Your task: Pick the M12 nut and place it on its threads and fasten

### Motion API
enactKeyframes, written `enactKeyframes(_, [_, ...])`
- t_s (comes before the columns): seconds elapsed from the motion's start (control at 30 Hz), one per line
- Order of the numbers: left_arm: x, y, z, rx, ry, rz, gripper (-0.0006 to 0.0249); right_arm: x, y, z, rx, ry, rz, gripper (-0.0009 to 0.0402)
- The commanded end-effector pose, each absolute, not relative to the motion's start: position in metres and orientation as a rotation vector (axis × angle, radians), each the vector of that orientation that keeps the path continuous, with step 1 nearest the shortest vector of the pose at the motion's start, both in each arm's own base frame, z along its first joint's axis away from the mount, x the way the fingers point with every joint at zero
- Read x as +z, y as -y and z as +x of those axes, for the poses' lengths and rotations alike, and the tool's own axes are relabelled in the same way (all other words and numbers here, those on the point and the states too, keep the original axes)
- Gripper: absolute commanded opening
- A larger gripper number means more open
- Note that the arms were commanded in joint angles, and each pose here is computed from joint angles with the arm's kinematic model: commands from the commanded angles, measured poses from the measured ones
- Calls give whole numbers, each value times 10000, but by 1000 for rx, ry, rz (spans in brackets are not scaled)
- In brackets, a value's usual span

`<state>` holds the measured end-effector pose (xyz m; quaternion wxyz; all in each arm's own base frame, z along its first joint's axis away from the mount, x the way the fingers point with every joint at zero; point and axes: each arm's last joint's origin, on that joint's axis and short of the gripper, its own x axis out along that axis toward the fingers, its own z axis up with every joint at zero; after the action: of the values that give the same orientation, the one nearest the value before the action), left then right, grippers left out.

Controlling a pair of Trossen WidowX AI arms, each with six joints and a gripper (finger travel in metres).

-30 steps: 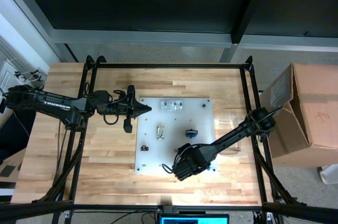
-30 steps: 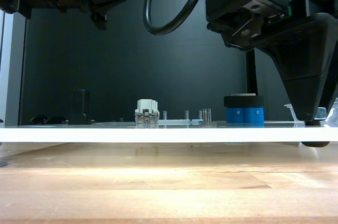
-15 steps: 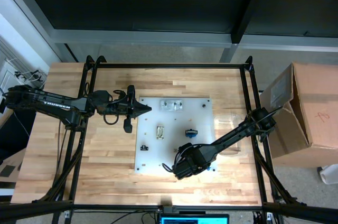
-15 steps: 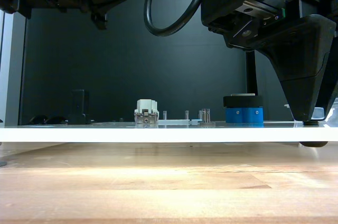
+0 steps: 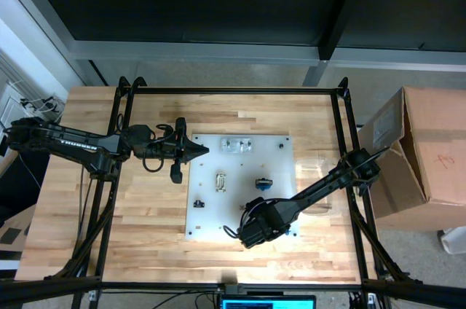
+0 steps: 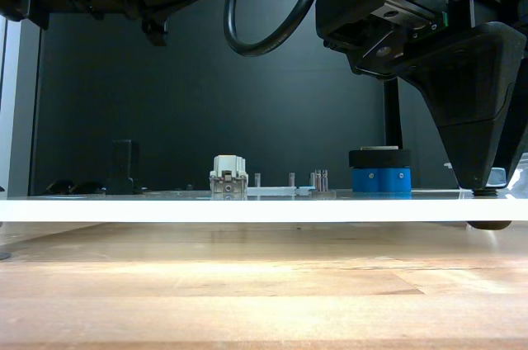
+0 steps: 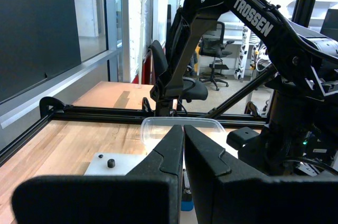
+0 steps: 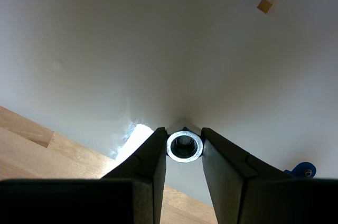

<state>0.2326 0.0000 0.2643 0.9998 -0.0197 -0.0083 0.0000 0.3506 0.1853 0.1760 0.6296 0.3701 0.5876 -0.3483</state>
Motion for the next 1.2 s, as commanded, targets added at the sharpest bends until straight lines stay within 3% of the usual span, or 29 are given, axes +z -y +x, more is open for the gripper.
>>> enactKeyframes(0.03, [2644, -1, 2326, 0, 17, -39, 0, 1775, -1856, 3509, -794, -1345, 850, 131])
enactKeyframes(0.4, [2644, 0, 2326, 0, 17, -39, 0, 1908, -1848, 3502, -750, -1330, 846, 226])
enactKeyframes(0.63, [2644, 0, 2326, 0, 17, -39, 0, 2092, -1776, 3427, -748, -1291, 785, 232])
enactKeyframes(0.77, [2644, 0, 2326, 0, 17, -39, 0, 2199, -1722, 3372, -625, -1336, 613, 224])
enactKeyframes(0.9, [2644, 0, 2326, 0, 17, -39, 0, 2260, -1695, 3320, -390, -1416, 331, 192])
enactKeyframes(1.0, [2644, 0, 2326, 0, 17, -39, 0, 2256, -1698, 3314, -228, -1450, 152, 147])
enactKeyframes(1.2, [2644, 0, 2326, 0, 17, -39, 0, 2193, -1741, 3308, -39, -1471, -47, 2])
